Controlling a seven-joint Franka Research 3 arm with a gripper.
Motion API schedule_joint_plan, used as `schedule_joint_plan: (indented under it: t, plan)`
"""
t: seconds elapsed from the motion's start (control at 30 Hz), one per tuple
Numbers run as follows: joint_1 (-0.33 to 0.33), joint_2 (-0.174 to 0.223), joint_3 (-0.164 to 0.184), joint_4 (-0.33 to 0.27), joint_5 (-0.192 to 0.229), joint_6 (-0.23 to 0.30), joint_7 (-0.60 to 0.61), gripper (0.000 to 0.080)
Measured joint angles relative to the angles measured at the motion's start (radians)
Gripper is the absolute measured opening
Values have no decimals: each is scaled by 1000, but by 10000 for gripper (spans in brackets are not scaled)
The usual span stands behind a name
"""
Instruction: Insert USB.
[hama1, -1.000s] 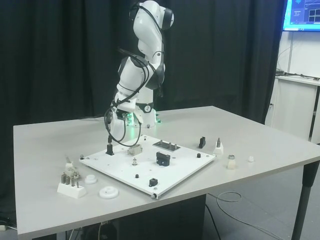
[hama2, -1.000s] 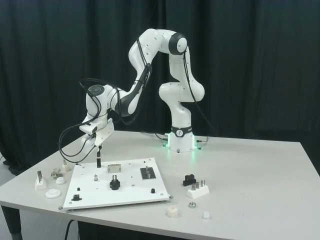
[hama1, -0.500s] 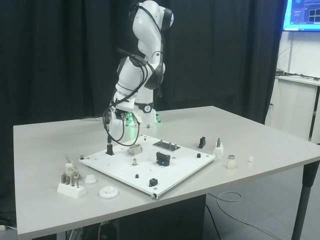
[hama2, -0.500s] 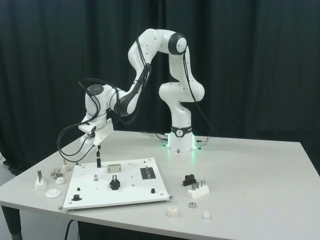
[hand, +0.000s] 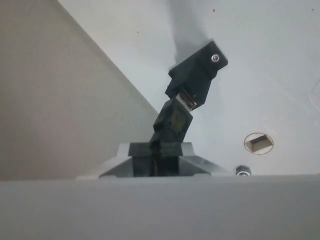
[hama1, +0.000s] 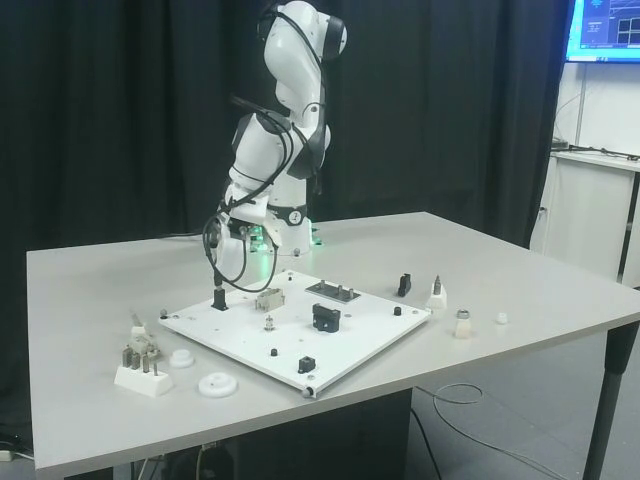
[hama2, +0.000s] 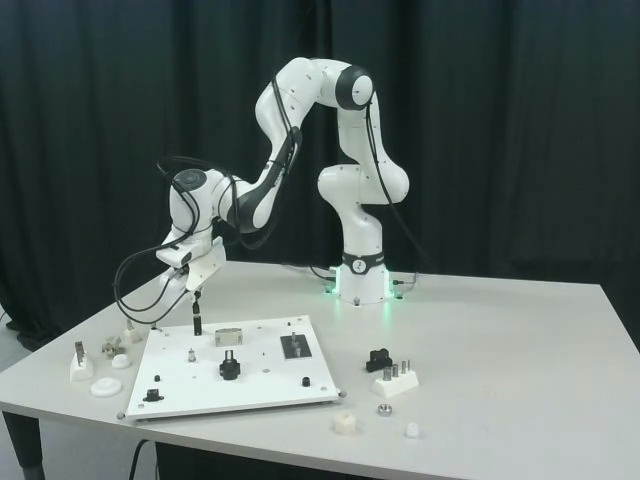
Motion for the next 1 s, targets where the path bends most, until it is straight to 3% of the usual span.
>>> schedule_joint_plan:
  t: [1.0]
  plan:
    - [-10,11,14,1,6,12,0,28]
